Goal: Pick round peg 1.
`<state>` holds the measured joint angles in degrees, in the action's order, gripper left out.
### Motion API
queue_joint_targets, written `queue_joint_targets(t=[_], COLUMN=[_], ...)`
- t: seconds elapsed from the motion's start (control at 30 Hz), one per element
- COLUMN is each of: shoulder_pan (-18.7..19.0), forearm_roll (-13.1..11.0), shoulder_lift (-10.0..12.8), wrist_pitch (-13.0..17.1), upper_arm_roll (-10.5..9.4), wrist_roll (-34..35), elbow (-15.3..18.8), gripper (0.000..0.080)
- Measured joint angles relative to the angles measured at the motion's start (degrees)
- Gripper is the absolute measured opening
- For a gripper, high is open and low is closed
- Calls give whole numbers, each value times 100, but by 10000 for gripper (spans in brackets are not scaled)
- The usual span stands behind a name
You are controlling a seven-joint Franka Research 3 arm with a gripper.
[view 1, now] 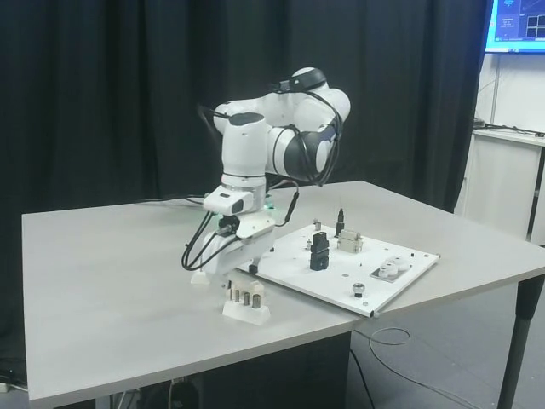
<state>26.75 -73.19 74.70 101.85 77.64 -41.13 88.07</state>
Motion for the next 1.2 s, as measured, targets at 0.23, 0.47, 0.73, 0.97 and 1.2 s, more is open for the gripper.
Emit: queue_joint_targets(t=[0.23,0.47,0.73,0.97,1.2], shoulder_pan=[-129,-269,-429,-543,-618], forearm_roll=[-63,-66,-66,-60,-37], shoulder_lift=[0,0,0,0,0], wrist_pitch=[104,239,286,345,423], upper_arm_roll=[-116,-267,-406,-504,-572], wrist_roll=[-63,-84,-84,-95,-150], elbow=[-43,-129,-259,-359,-414], gripper=[800,800,800,800,800])
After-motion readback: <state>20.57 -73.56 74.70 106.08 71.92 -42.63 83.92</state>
